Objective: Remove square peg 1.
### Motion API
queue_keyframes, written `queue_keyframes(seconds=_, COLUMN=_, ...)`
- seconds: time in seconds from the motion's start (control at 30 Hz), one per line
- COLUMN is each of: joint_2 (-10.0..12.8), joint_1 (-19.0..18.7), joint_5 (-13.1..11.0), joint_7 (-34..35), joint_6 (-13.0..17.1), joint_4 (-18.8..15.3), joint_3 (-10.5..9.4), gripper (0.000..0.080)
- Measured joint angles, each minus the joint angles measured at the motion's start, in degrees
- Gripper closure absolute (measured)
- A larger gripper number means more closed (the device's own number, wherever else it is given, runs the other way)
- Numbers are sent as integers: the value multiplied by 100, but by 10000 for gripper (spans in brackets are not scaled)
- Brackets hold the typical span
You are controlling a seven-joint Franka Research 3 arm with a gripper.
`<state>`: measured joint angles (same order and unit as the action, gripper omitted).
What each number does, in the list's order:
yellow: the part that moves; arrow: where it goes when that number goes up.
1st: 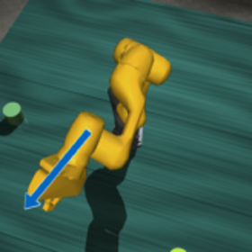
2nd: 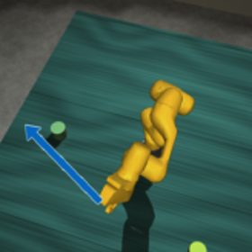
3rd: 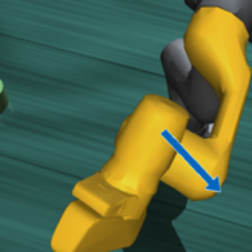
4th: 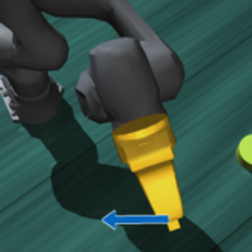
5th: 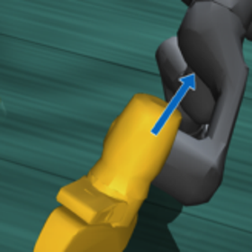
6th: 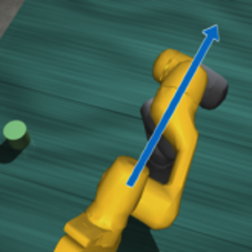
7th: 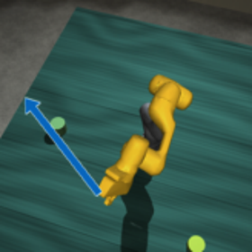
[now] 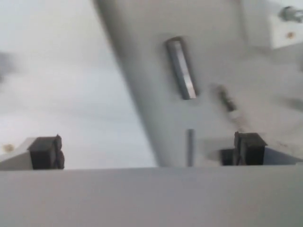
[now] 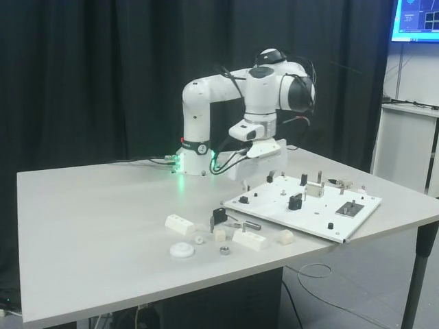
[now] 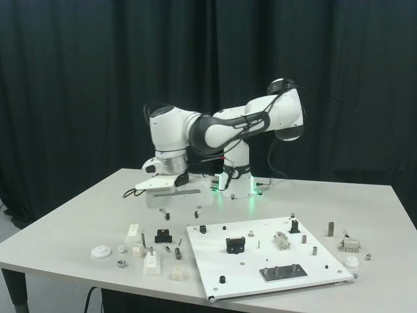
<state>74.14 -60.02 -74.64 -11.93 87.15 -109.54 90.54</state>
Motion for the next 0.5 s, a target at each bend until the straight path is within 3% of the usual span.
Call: queue_keyframes(seconds=0.5, joint_2=-53, joint_1=-1040, joint_5=82, joint_7=1764, joint_6=170, joint_4=-411, joint_3=34, gripper=3)
